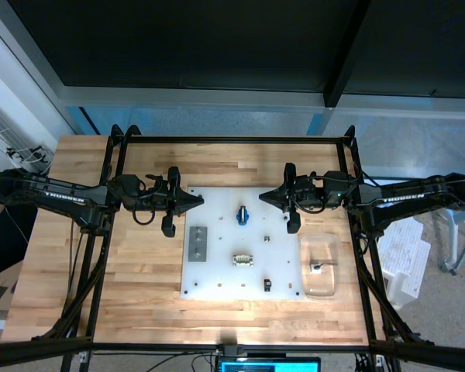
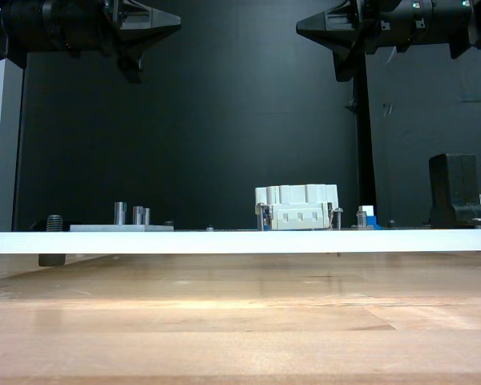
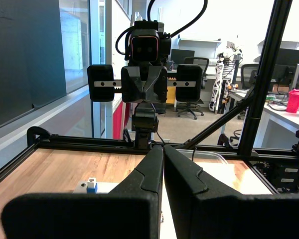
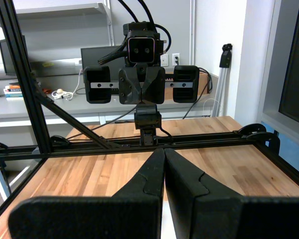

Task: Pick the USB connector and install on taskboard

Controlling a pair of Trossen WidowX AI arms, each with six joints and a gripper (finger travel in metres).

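High view: left end effector (image 1: 195, 201), right end effector (image 1: 268, 195) closed, empty, over taskboard (image 1: 217, 273); TROSSEN.

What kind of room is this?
Probably a robotics lab: the left gripper and right gripper hang shut above the taskboard on a wooden table, with office chairs and a monitor behind.

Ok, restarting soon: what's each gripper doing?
Left gripper: shut, empty, high above the board, far left.
Right gripper: shut, empty, high above its far right.
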